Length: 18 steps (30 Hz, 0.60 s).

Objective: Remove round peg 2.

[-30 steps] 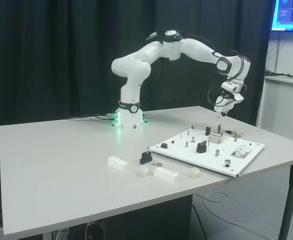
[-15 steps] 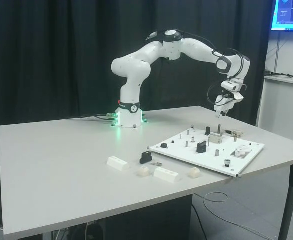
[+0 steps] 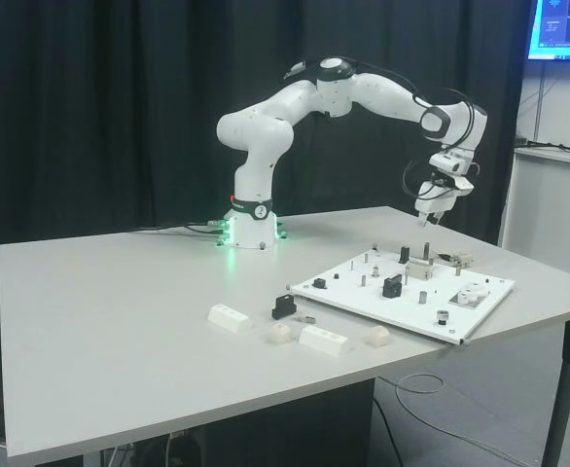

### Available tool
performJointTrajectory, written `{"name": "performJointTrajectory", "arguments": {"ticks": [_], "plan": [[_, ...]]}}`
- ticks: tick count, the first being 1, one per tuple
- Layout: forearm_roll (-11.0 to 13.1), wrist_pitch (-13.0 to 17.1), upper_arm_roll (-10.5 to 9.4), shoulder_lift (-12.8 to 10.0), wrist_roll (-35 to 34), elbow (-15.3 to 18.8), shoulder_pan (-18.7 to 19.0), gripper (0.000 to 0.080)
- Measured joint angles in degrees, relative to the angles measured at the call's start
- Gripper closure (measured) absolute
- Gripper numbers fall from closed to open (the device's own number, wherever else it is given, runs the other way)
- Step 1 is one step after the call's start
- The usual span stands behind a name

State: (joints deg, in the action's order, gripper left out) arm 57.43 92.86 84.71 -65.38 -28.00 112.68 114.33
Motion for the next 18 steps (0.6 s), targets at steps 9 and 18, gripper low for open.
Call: {"name": "performJointTrajectory", "arguments": {"ticks": [9,18], "plan": [[-4.08,0.0,0.83,0.0,2.0,1.89,0.08,0.0003],[-5.21,0.89,2.51,0.01,6.68,6.86,0.15,0.0003]]}}
